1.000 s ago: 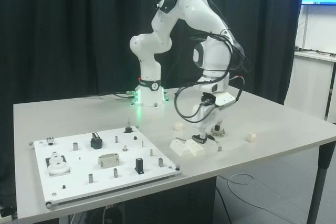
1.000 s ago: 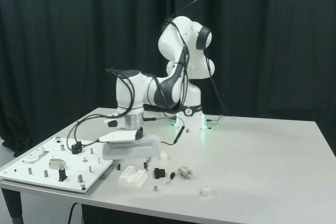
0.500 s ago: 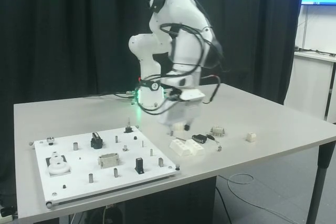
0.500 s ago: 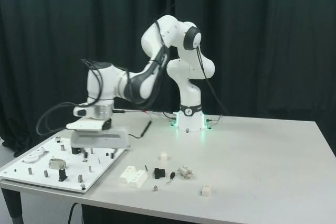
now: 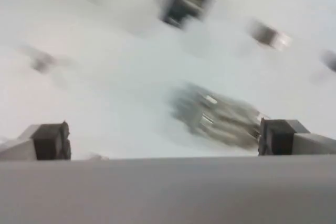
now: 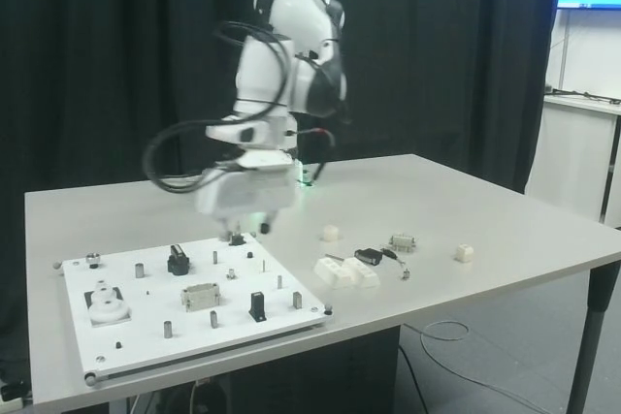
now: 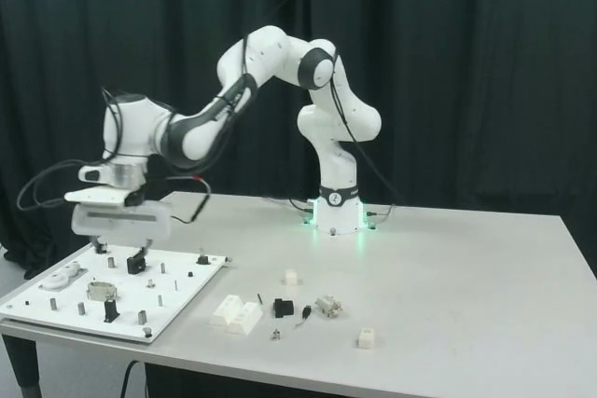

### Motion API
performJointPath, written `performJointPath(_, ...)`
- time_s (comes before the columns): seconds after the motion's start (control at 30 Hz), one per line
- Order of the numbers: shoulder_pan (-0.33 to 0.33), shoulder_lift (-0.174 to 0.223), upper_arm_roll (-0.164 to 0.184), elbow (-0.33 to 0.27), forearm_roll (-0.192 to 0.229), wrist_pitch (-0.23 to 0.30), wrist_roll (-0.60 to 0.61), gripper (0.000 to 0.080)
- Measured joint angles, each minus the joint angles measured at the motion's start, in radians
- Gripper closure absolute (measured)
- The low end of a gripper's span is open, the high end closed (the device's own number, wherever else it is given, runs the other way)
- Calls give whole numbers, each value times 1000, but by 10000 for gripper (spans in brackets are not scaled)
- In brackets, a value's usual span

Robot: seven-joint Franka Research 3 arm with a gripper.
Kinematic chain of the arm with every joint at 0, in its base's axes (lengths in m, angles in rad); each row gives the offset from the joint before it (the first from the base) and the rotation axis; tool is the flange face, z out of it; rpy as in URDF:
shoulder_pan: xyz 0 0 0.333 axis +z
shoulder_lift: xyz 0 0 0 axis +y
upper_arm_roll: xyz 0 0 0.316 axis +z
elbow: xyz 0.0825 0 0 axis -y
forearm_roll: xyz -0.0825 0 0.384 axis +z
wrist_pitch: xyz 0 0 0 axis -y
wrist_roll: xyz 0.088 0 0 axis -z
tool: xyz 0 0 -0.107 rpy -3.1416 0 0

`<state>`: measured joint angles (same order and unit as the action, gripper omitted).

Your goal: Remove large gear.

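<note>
One large gear [image 6: 108, 308], white and round with a raised hub, sits at the near left edge of the single white board [image 6: 281, 328]. The one gripper [image 7: 122, 249] hangs above the board's far side, fingers spread wide, holding nothing.

Board [image 6: 194, 336] sits on tabletop [image 6: 505, 230] at its front corner, away from arm base [image 7: 339, 216]. Large gear [image 6: 108, 308] on board's outer edge, connector [image 6: 199, 296] mid-board, black clip [image 6: 258, 305] nearer the loose parts. End effector [image 7: 121, 247] hangs above board's rear edge. Blocks [image 6: 345, 272], small cube [image 6: 464, 253] lie on tabletop beside board.
</note>
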<state>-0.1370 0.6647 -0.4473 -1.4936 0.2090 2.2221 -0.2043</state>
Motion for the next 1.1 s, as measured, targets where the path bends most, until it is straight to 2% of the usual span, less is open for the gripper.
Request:
performJointPath(0.23,-97,31,-1,67,6,2,-41,3)
performJointPath(0.5,-188,89,-1,142,70,0,-43,3)
performJointPath(0.7,-242,124,-2,176,138,0,-44,3)
performJointPath(1.1,-337,170,-3,202,316,12,-46,3)
